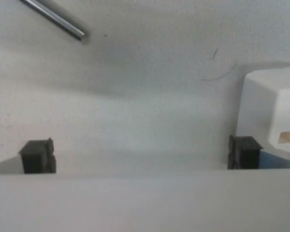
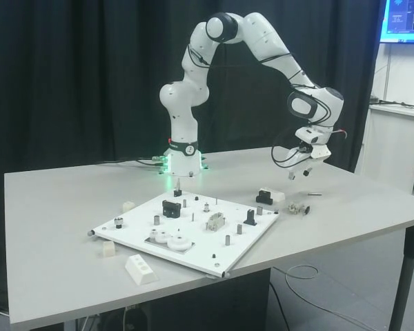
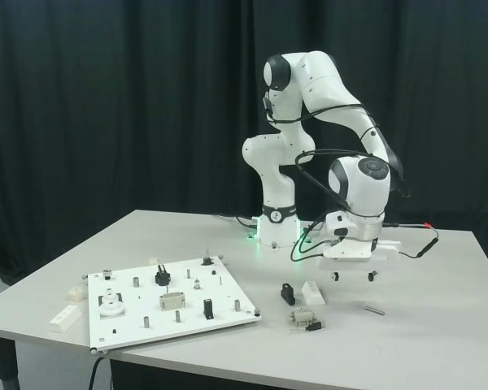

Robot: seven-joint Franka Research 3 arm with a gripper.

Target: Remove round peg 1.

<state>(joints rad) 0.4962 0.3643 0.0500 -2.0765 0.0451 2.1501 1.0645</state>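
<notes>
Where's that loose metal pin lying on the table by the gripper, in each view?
Wrist view: the metal pin lies on the grey table, beyond the open jaws.
First room view: the pin lies on the table just past the gripper.
Second room view: the pin lies below the gripper, toward the table's near edge.
Shared landmark: the small white block.

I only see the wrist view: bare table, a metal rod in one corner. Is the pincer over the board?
Observer: No. The pincer hangs above the grey table, off the white board.
Operator: Is that rod lying loose?
Observer: Yes, the rod lies flat on the table, nowhere near the board.
Operator: And the white block at my edge?
Observer: The white block has a black part right beside it.
</notes>
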